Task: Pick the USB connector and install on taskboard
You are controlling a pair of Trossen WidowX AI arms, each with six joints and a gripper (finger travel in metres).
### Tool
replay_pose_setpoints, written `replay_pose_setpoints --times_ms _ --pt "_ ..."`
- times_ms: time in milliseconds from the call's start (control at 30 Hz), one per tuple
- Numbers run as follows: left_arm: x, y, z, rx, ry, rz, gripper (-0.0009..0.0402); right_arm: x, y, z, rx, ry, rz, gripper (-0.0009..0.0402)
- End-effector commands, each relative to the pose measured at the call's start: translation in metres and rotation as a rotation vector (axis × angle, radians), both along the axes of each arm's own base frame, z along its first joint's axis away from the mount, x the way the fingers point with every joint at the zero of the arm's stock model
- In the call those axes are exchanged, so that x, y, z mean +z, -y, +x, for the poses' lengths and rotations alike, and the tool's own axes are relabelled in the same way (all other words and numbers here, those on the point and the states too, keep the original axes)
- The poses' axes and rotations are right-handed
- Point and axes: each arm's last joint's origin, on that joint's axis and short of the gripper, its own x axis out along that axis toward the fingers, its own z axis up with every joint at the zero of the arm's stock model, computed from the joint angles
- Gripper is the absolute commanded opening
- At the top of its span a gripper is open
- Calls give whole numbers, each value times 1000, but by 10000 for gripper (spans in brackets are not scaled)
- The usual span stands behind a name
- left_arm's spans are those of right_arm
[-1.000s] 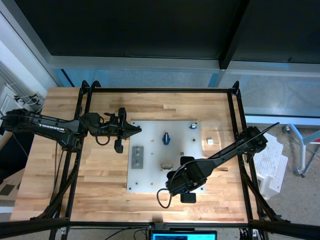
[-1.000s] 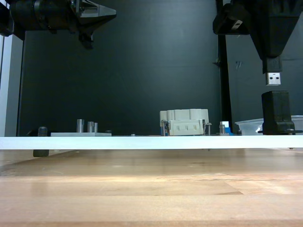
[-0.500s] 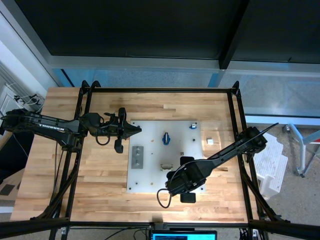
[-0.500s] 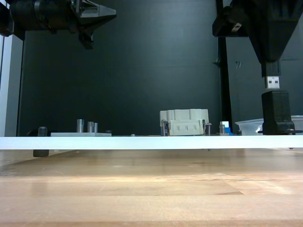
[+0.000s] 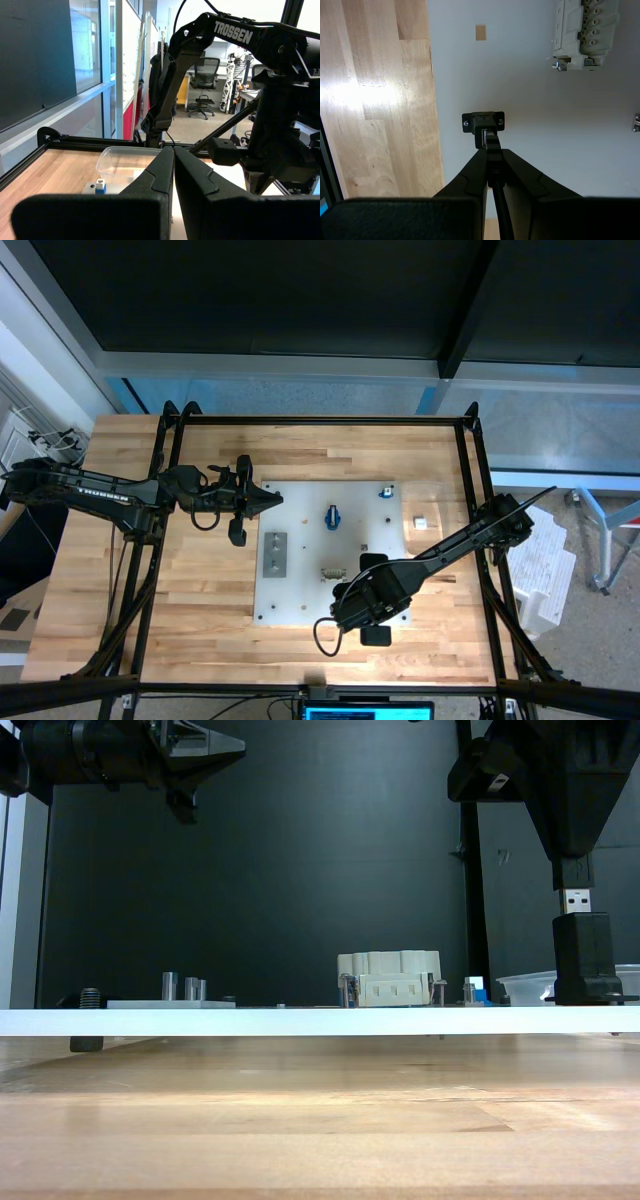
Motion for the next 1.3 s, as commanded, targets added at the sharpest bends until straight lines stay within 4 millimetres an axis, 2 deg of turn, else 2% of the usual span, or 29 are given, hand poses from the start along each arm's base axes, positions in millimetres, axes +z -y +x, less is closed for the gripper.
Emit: replay_pose_setpoints --times_ms 33,1300 --pt "0 0 0 0 0 0 0 0 0 0 3 1 1 0" --pt "0 0 0 0 0 0 0 0 -1 -1 50 2 -1 0"
